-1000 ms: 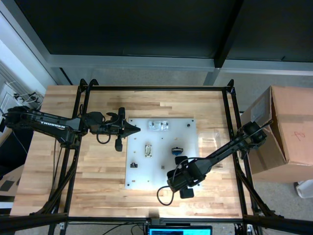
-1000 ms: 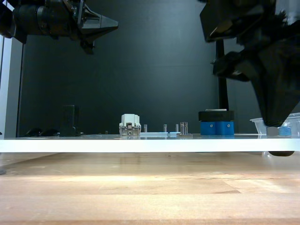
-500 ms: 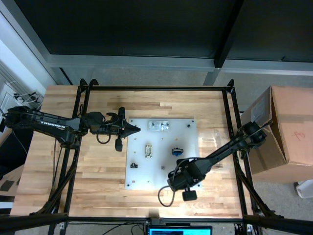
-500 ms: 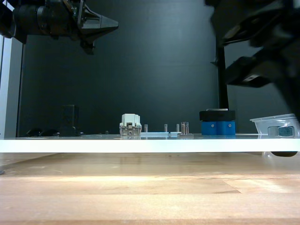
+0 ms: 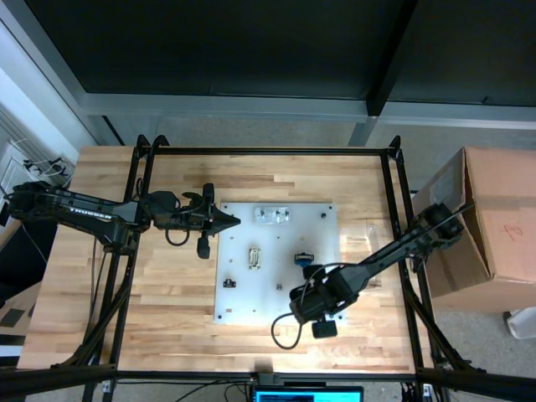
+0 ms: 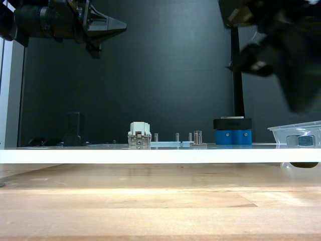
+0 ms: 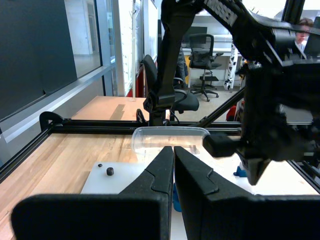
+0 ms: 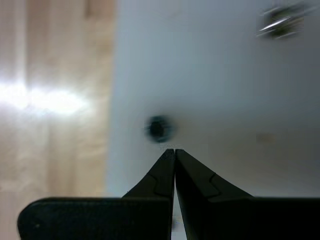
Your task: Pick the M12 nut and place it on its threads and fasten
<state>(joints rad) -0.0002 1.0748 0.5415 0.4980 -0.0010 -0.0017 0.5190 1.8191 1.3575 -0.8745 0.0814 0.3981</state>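
The small silver nut (image 6: 300,141) shows low at the board's near right, in front of the clear tray (image 6: 296,129), where the stud stands. It looks set on its stud, free of any gripper. My right gripper (image 6: 299,107) hangs blurred above it, shut on nothing, as the right wrist view (image 8: 175,151) shows. A dark round blur (image 8: 159,128) lies on the white board (image 8: 215,75) just ahead of the fingertips. In the high view my right gripper (image 5: 300,311) covers the stud. My left gripper (image 5: 234,221) is shut and empty, held high over the board's far left edge (image 6: 123,23) (image 7: 173,150).
On the white board (image 5: 243,293) stand a blue block (image 6: 231,131), a white connector (image 6: 139,135) and thin silver posts (image 6: 197,136). The clear tray (image 5: 362,237) lies right of the board. A cardboard box (image 5: 490,226) stands beyond the table's right edge.
The right gripper, down around the nut a second ago, has risen clear of it. The nut stayed where it was. The left arm has not moved.
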